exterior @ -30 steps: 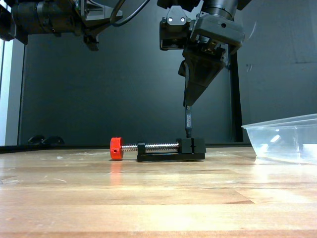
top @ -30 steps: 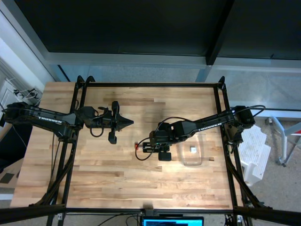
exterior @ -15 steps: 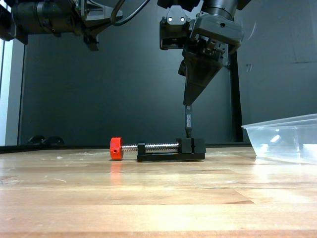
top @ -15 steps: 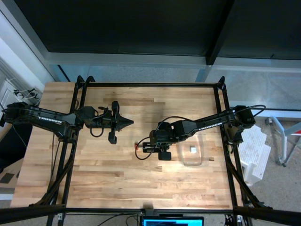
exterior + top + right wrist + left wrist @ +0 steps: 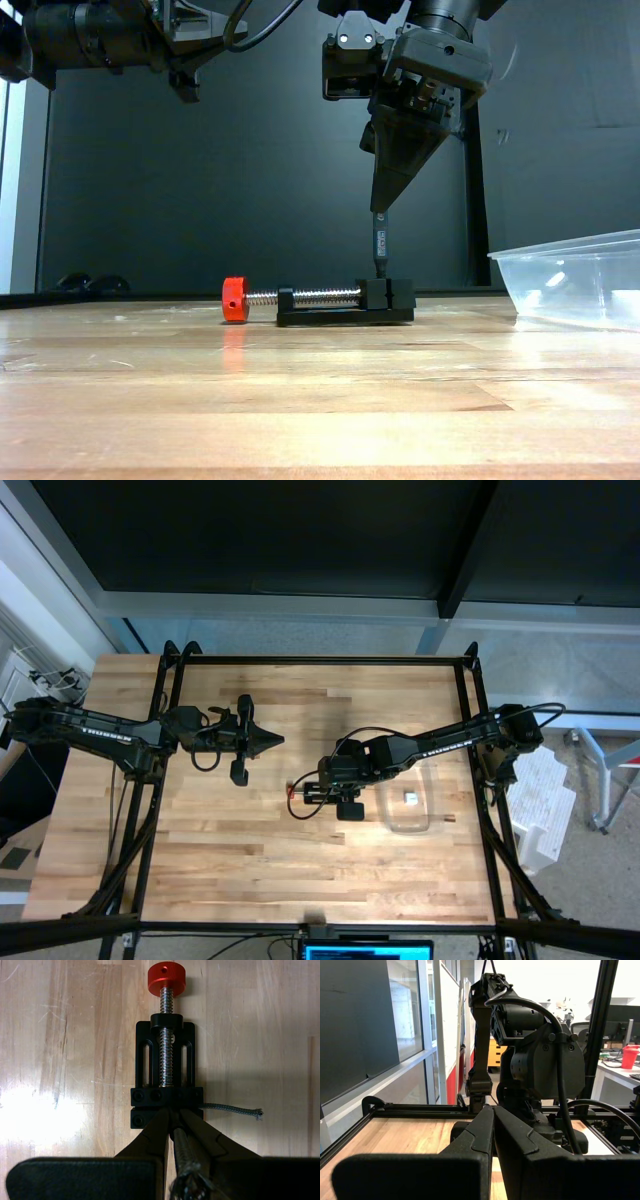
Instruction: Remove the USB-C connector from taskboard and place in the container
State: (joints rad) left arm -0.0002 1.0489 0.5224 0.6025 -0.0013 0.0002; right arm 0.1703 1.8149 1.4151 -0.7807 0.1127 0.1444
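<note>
My right tool (image 5: 379,210) clamps the upright USB-C connector (image 5: 379,248) atop the taskboard (image 5: 345,306); my left tool (image 5: 272,740), fingers pressed together, hovers well apart.

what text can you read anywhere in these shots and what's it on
"TROSSEN": on the left arm, high view.
Lettering on the right arm: too blurred to read.
Mark on the connector: too small to read.
The left claw hangs shut left of the taskboard; the right claw is shut on the connector above it.
</note>
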